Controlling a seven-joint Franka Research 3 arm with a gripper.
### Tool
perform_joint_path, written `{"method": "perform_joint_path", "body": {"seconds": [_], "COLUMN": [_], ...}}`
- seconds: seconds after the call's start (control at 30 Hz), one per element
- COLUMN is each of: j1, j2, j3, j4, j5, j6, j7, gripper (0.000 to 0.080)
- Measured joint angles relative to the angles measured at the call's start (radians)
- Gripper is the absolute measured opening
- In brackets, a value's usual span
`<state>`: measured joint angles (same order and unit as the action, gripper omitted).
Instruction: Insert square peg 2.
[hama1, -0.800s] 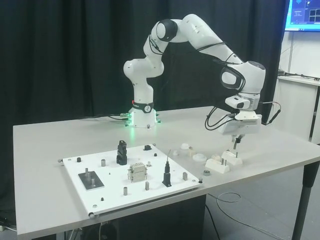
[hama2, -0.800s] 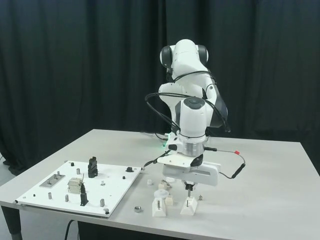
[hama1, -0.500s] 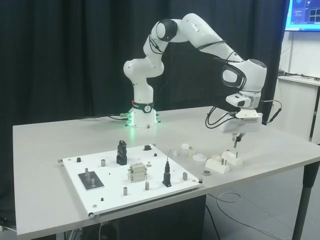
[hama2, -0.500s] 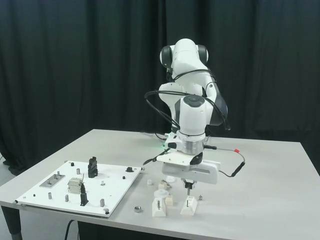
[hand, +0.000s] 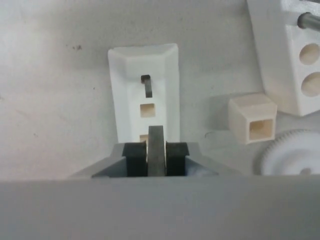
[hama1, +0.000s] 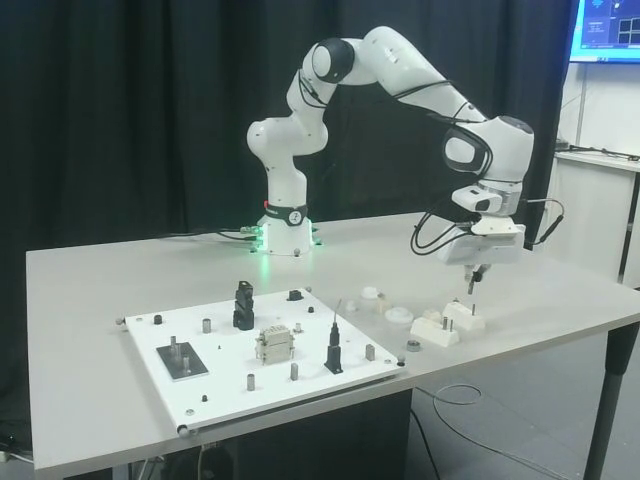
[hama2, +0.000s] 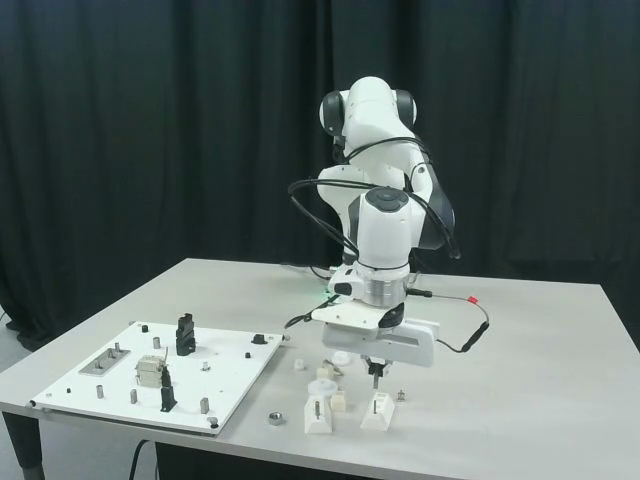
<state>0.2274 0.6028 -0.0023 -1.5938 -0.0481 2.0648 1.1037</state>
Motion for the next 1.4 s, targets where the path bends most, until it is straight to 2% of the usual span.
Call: {"method": "perform_joint_path", "body": {"seconds": [0.63, 1.4], "j1": [0.0, 0.0], "j2": [0.0, -0.011], "j3": [-0.011, -0.06], "j4": [0.04, 0.09], "j5": [-0.015, -0.024], "j6": [-0.032, -0.056], "j7": [-0.003, -0.021], "gripper": [0.0076, 0.0076]}}
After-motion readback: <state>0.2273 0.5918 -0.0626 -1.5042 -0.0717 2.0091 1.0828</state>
